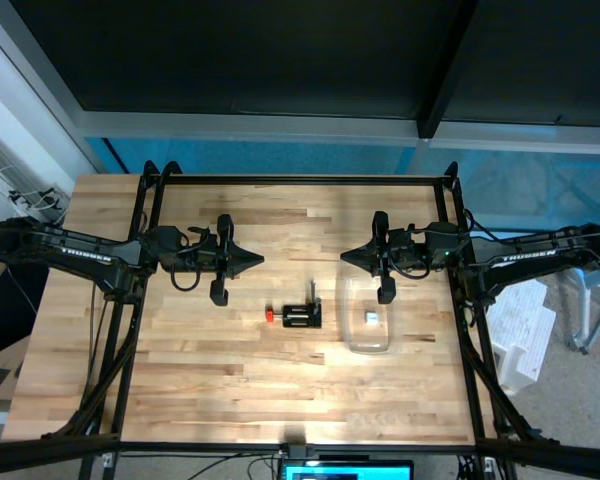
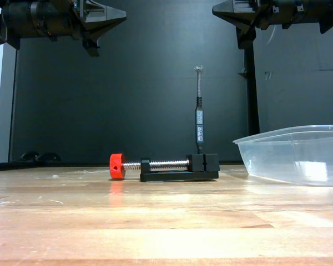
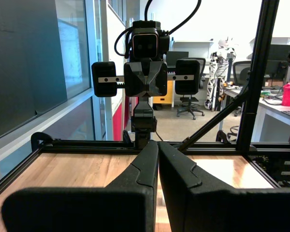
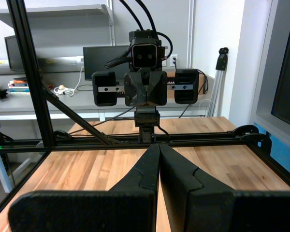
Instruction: Pick the usb-c connector and install on the hub
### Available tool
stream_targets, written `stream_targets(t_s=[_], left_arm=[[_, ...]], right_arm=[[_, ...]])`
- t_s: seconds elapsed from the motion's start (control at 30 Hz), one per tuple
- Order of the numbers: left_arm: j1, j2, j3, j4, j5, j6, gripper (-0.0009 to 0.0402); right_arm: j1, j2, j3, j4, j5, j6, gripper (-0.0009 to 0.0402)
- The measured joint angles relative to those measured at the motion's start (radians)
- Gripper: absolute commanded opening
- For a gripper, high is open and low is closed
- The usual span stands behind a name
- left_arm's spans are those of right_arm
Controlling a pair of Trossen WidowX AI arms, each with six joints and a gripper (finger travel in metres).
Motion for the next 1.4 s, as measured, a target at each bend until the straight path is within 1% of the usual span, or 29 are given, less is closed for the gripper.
stream_targets(t_s=[1.4], left_arm=[[0.000,0.000,0.000,0.000,0.000,0.000,0.0000]], right_arm=[[0.000,0.000,0.000,-0.029,0.000,0.000,0.0000]])
